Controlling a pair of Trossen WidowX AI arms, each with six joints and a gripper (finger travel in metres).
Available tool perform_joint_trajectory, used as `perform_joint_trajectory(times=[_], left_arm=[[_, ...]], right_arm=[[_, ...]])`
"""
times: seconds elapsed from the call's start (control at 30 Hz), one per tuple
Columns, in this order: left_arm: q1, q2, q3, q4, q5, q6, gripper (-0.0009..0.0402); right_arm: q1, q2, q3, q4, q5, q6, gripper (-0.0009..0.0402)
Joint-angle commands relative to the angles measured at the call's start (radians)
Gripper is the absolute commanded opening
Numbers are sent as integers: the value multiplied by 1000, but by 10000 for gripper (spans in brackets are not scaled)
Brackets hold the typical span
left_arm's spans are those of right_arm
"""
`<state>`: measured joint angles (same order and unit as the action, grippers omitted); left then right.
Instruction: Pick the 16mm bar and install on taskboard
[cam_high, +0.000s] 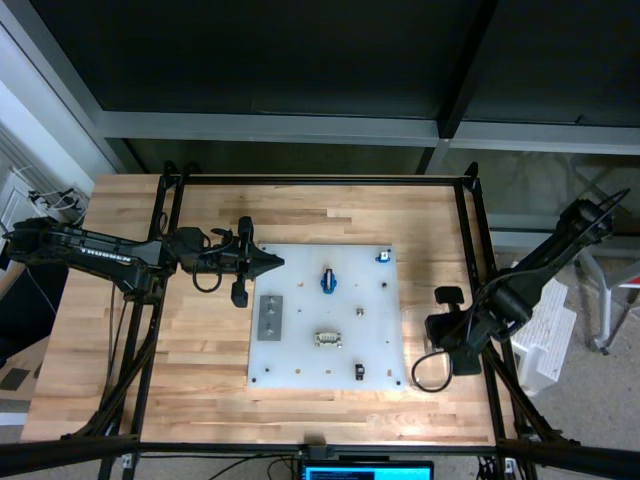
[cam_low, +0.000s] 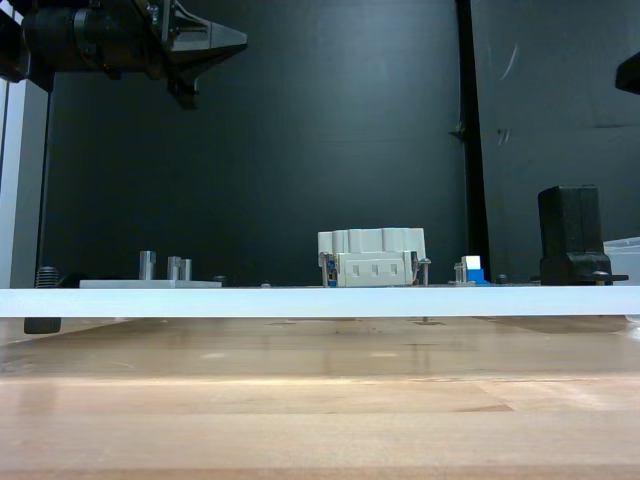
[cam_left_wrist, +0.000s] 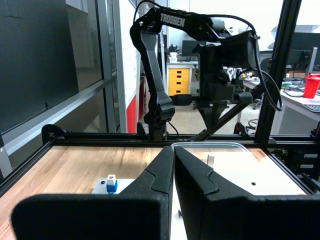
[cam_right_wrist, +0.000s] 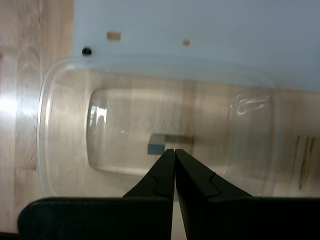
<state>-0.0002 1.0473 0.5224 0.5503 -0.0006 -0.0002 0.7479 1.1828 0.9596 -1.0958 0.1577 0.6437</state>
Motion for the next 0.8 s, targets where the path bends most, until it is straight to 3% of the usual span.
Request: perform_joint_trajectory(times=[0.03, 0.27, 0.8], left_arm=[[0, 0, 0, 0, 0, 0, 0], [0, 0, 0, 0, 0, 0, 0], [0, 0, 0, 0, 0, 0, 0]], right_arm=[[20, 39, -1, -2, -1, 16, 0], [29, 108, -2, -3, 0, 27, 21], [36, 135, -2, 9, 16, 86, 185]])
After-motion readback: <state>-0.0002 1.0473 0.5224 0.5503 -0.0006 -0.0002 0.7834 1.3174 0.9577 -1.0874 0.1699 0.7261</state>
